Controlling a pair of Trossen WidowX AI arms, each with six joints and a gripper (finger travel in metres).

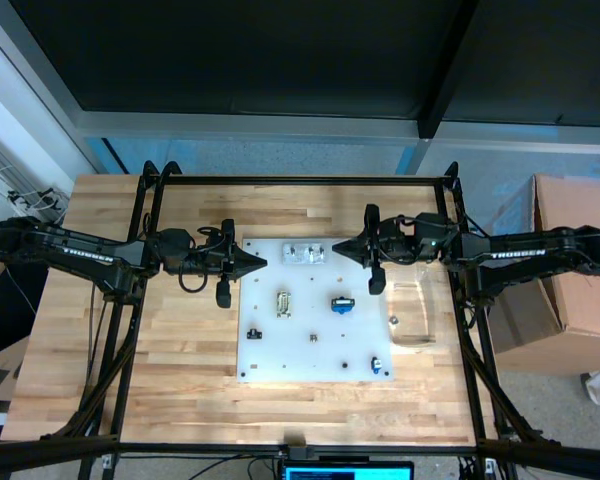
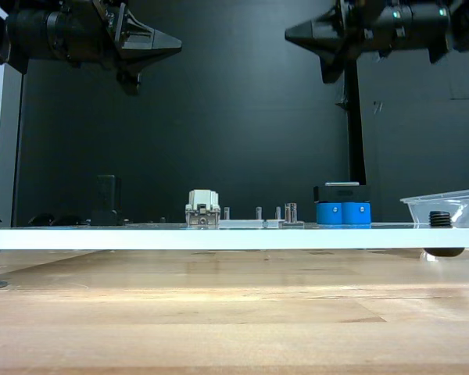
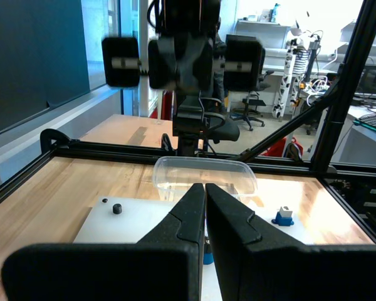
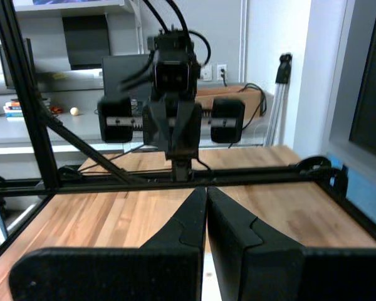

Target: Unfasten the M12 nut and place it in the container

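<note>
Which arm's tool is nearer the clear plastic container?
Right. The right tool hangs over the white board's far edge, beyond the clear plastic container; the left tool hangs farther left.

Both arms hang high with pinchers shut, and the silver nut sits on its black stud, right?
Not quite. The high view shows the nut lying free in the clear container; the stud is bare. The left gripper and right gripper do hang shut above the far part of the board.

Matt white board (image 1: pixel 280 350), wooden table (image 1: pixel 180 400), clear plastic container (image 1: pixel 423 300); nut (image 1: pixel 393 320) likely metal.
</note>
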